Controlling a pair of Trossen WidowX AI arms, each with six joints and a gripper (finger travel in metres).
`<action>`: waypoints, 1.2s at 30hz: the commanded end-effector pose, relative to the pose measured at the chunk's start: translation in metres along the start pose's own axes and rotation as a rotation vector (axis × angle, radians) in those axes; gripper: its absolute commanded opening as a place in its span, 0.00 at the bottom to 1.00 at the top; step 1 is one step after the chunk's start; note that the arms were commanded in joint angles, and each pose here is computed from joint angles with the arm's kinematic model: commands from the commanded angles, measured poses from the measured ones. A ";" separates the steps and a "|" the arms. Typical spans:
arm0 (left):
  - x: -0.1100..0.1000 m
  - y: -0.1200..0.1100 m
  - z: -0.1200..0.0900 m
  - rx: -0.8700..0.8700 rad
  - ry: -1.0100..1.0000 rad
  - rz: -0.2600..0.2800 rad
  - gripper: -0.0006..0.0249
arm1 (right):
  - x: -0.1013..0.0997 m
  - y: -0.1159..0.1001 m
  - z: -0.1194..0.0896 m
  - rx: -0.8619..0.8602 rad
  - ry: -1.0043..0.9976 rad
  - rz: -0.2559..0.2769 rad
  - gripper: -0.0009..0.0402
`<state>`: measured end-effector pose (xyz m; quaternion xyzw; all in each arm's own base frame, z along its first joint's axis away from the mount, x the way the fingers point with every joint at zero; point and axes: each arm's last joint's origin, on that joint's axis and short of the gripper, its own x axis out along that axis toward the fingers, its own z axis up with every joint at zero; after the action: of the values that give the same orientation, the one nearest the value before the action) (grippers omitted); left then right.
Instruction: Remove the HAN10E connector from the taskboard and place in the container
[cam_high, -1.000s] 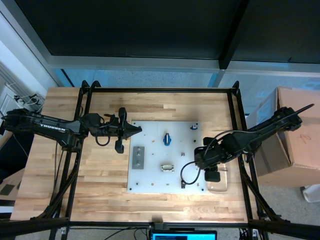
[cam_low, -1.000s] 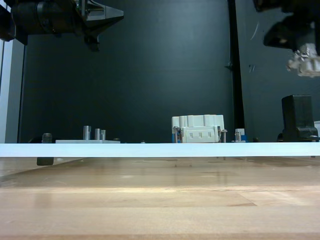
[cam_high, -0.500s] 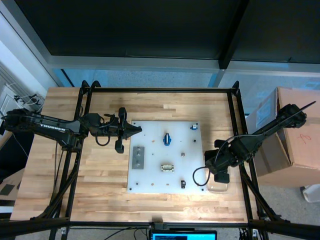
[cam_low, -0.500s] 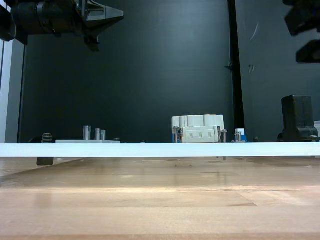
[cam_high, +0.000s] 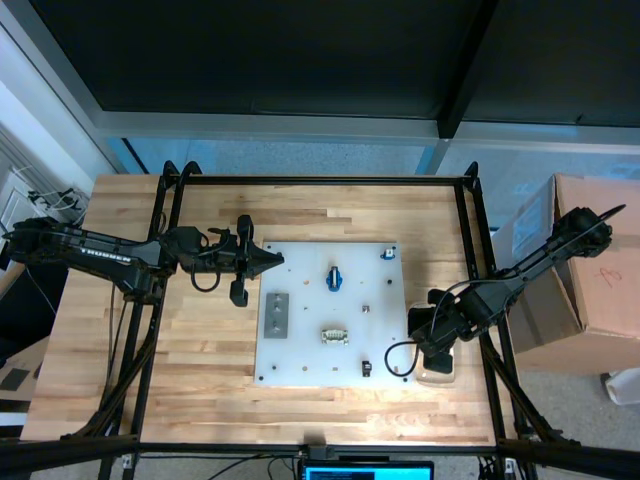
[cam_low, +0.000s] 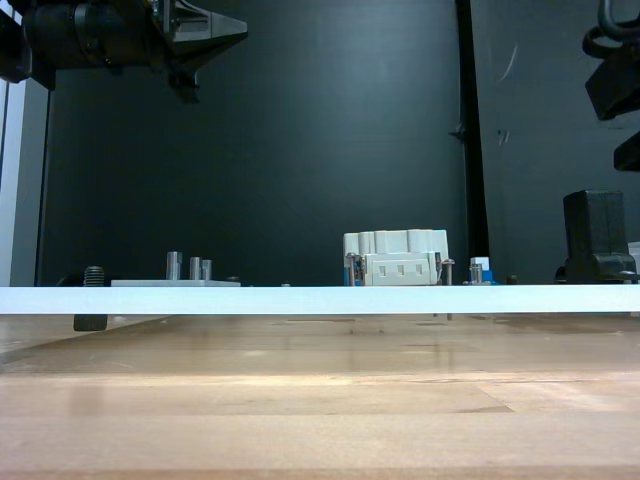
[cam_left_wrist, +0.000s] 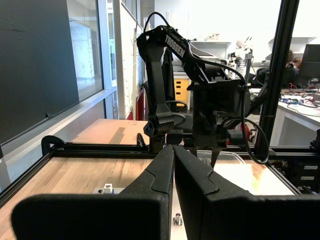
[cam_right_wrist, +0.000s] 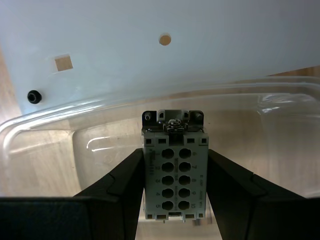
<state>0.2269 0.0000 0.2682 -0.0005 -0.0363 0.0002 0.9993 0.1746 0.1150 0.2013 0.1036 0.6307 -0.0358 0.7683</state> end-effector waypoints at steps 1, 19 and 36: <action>0.000 0.000 0.000 0.000 0.000 0.000 0.02 | 0.005 -0.001 -0.002 0.016 -0.004 0.004 0.14; 0.000 0.000 0.000 0.000 0.000 0.000 0.02 | 0.015 -0.004 -0.012 0.024 0.045 -0.005 0.14; 0.000 0.000 0.000 0.000 0.000 0.000 0.02 | 0.029 -0.010 -0.029 0.071 0.117 -0.038 0.26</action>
<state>0.2269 0.0000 0.2681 -0.0003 -0.0361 0.0000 0.9993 0.1516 0.1130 0.1673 0.1224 0.6730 -0.0662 0.7264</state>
